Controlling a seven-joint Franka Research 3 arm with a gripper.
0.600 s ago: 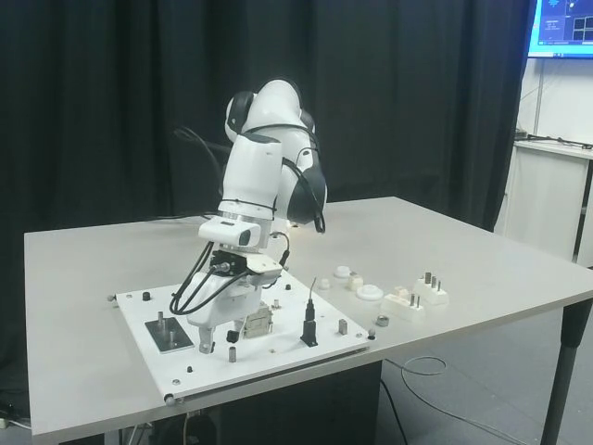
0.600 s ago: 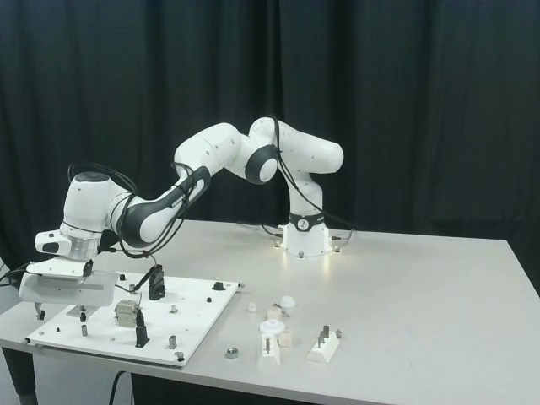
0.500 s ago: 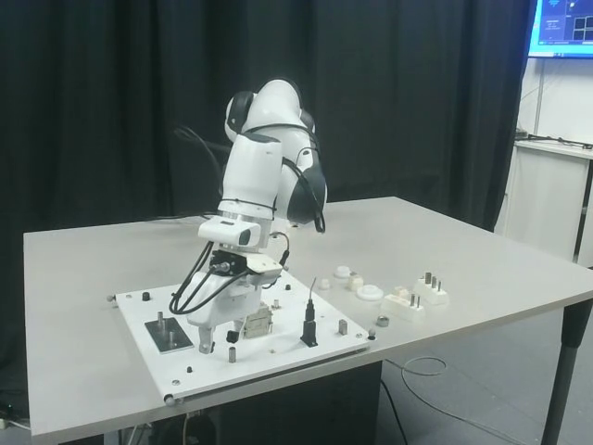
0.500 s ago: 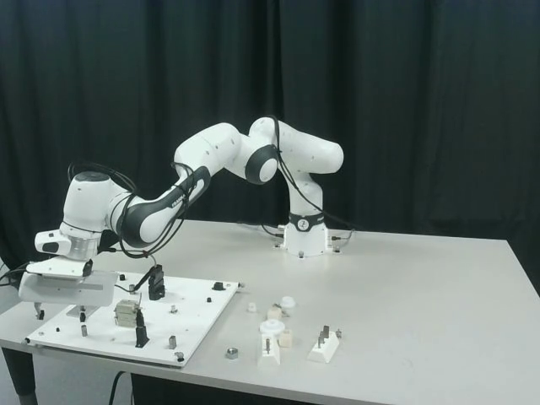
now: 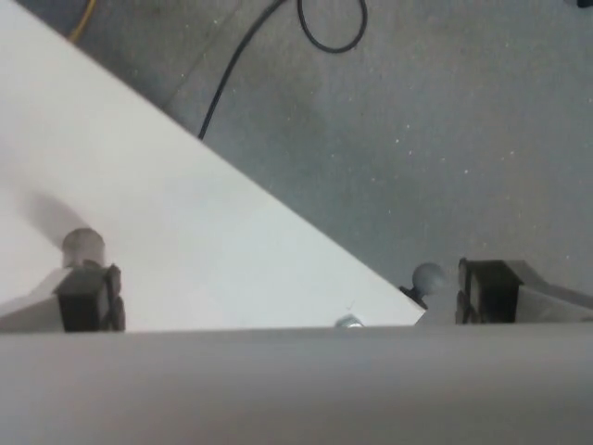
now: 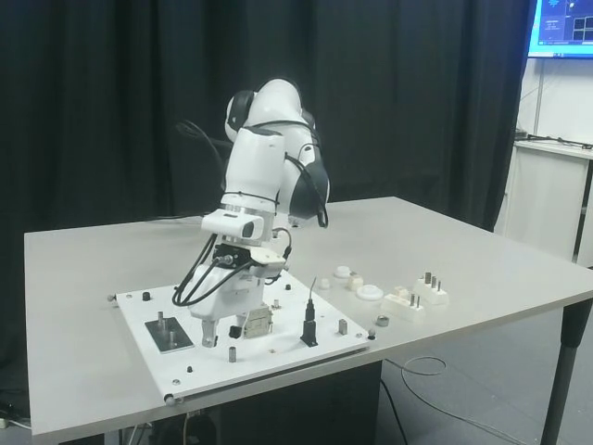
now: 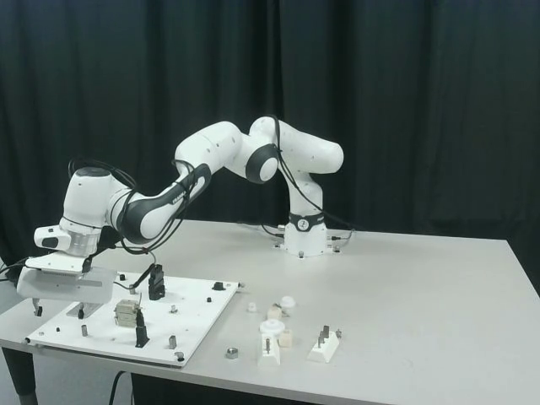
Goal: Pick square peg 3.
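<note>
Claw (image 6: 218,339) spread wide, nothing between its 2 black-padded fingers (image 5: 90,298), hovering over flat white square board (image 6: 278,348). Small grey square metal peg (image 6: 231,352) stands upright on board just beside claw. Smooth grey counter (image 7: 422,287); black curtains (image 7: 422,110) behind.

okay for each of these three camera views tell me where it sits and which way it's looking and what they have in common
Wrist view: on the arm's wrist, looking down past both fingertips of the gripper at the white board's edge and the floor.
First room view: off a table corner, facing the arm over the white board.
Second room view: across the grey table, facing the whole arm and its base.
Shared: both room views show arm, board and table.
</note>
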